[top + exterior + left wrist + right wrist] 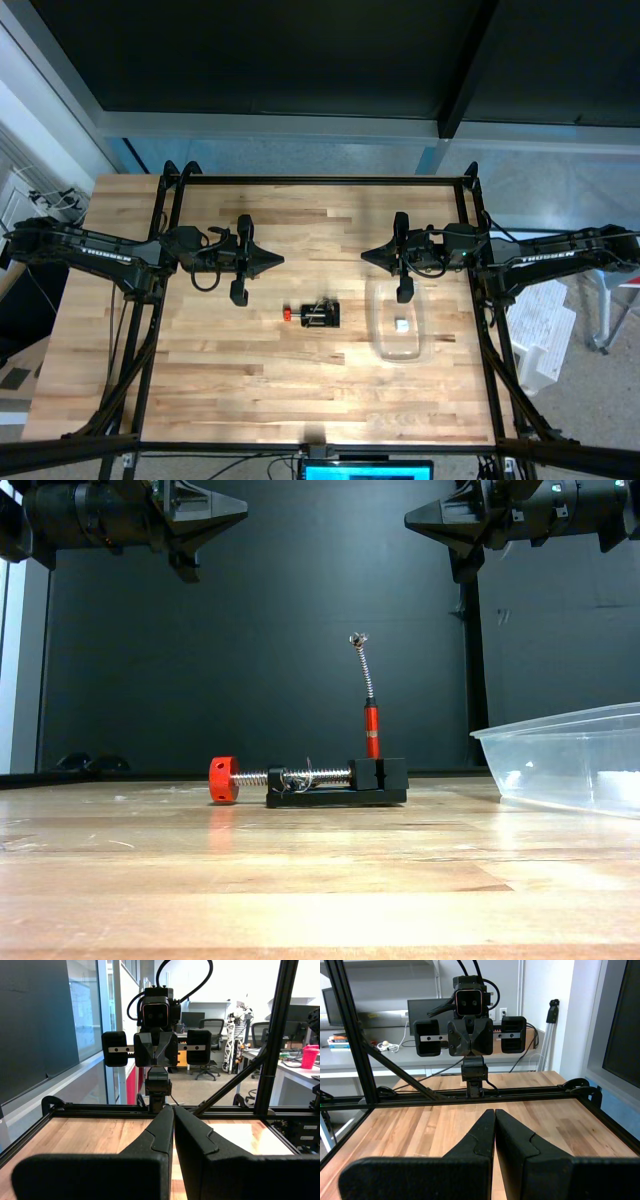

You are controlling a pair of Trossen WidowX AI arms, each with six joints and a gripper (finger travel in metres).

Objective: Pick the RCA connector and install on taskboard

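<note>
Clear tray [397, 350] at centre-right is seen holding what appears to be the RCA connector [401, 324]; the taskboard [322, 315] is set left of it. Beyond, left gripper [278, 260] and right gripper [366, 257] are raised, both closed tight; arms [100, 255] are marked TROSSEN.

1. At the taskboard [318, 315] right end, a bent stem [371, 725] rises, blocking descent there.
2. Right of taskboard stands a clear tray [560, 765]; open gap between.
3. High above, left gripper [283, 260] and right gripper [362, 257], both closed, flank taskboard.
</note>
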